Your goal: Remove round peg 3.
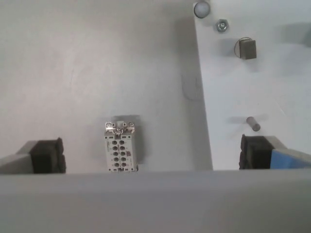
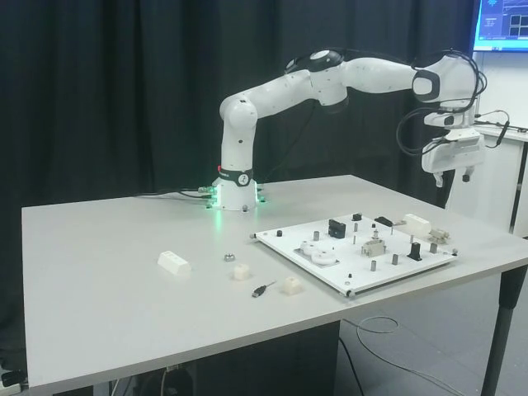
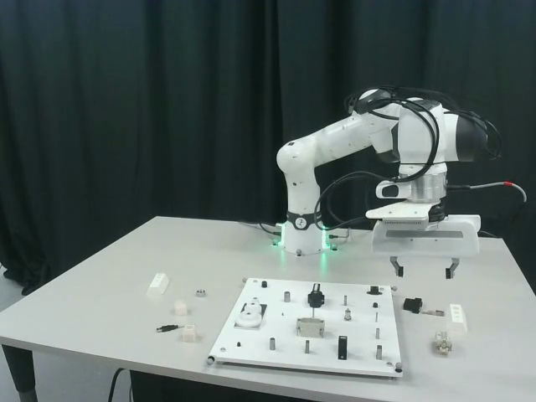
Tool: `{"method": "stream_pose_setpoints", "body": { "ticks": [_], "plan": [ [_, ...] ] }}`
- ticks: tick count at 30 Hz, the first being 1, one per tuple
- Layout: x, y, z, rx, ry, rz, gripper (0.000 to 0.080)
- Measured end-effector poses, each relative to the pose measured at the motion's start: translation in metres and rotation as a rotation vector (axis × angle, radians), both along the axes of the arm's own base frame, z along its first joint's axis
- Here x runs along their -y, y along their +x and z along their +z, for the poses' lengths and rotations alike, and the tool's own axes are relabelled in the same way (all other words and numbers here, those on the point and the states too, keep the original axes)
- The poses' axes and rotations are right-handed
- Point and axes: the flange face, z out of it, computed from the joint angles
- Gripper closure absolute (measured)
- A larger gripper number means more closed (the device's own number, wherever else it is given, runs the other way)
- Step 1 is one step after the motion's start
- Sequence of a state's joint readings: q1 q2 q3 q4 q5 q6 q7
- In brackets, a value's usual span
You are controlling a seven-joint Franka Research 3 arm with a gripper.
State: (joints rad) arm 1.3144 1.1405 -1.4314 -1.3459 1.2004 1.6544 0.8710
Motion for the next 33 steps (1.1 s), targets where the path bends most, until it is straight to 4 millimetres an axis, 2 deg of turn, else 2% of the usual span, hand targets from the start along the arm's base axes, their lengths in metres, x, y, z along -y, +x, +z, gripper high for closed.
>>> {"method": "stream_pose_setpoints", "body": {
  "ticks": [18, 27, 33],
  "plan": [
    [0.013, 0.005, -0.002, -0.014, -0.003, 0.022, 0.0003],
    [0.033, 0.012, -0.006, -0.035, -0.025, 0.053, 0.0003],
    [0.055, 0.018, -0.01, -0.054, -0.056, 0.076, 0.0003]
  ]
}}
